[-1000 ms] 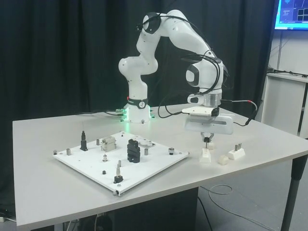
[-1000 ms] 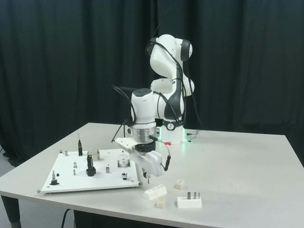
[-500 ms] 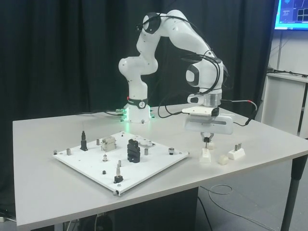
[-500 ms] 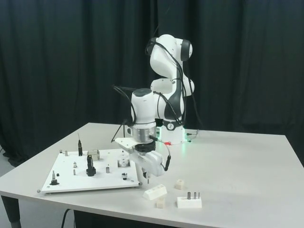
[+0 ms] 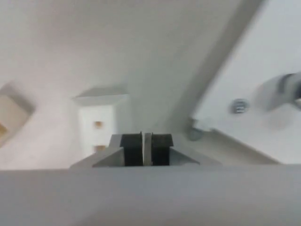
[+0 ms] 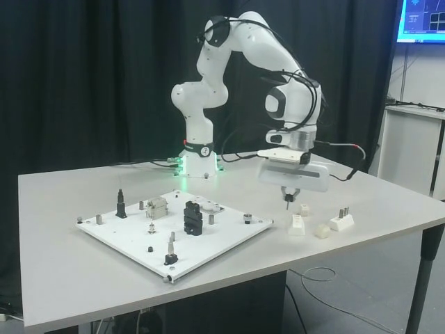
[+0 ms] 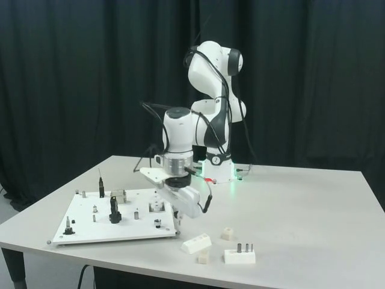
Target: Insert square peg 1.
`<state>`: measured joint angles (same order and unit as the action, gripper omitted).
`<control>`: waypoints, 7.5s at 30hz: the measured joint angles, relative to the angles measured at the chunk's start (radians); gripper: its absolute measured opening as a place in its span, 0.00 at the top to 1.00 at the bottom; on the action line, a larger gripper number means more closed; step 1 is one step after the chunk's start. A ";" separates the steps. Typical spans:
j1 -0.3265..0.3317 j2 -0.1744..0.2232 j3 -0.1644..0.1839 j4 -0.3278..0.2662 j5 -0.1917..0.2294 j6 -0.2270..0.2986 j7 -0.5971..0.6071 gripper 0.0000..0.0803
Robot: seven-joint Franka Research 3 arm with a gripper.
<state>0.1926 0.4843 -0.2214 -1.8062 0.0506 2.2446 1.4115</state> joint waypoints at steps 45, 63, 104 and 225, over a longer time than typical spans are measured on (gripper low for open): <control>-0.119 -0.159 -0.149 -0.171 -0.104 -0.117 -0.510 0.95; -0.131 -0.189 -0.293 -0.282 -0.099 0.031 -0.814 0.95; -0.199 -0.142 -0.302 -0.365 0.184 0.262 -1.584 0.95; -0.197 -0.028 -0.287 -0.317 0.228 0.301 -1.750 0.95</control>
<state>-0.0048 0.4565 -0.5084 -2.1237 0.2787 2.5451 -0.3389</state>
